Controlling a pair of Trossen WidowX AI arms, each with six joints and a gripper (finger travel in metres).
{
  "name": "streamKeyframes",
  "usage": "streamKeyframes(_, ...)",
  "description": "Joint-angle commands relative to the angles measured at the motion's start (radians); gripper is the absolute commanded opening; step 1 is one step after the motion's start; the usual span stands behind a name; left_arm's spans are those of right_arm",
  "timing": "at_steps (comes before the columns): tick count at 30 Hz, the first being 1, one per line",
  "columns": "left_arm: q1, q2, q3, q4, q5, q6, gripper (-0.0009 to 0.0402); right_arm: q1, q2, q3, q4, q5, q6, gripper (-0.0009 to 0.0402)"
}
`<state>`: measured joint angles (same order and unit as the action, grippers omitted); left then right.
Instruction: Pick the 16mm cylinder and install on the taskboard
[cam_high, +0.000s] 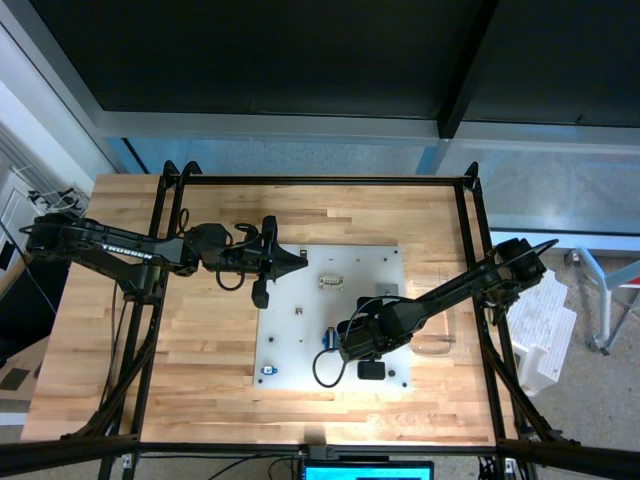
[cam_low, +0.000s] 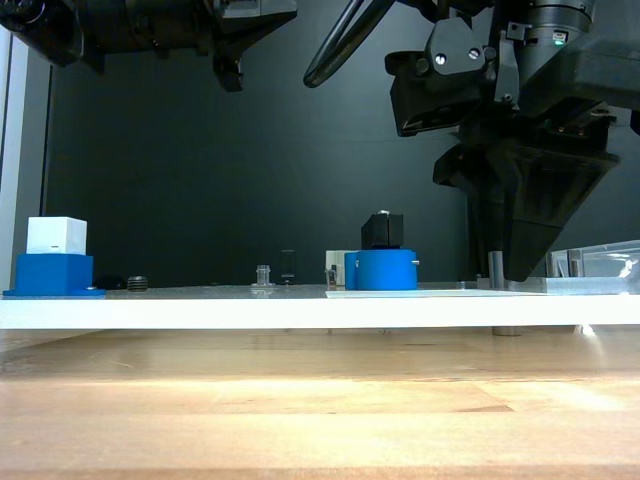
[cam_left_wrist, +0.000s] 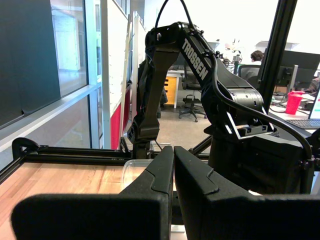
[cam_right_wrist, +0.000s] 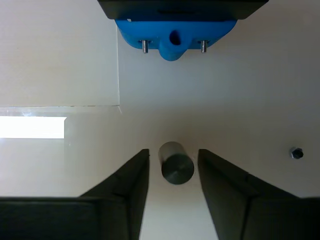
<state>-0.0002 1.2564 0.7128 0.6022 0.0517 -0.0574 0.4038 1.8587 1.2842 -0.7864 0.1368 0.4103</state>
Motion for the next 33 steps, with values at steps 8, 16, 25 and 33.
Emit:
streamKeyframes(8,0.000,0.000,0.000,0.000,0.000,0.000,0.0000,0.000,-0.073,-0.034,0.018,0.003,0.000,0.0211)
streamKeyframes(16,0.000,0.000,0.000,0.000,0.000,0.000,0.0000,0.000,-0.216,-0.092,0.027,0.004,0.002,0.0206)
streamKeyframes(25,0.000,0.000,0.000,0.000,0.000,0.000,0.0000,0.000,-0.302,-0.150,0.028,0.005,0.000,0.0189)
streamKeyframes(33,0.000,0.000,0.000,0.000,0.000,0.000,0.0000,-0.005,-0.314,-0.151,0.036,0.005,-0.001,0.0175)
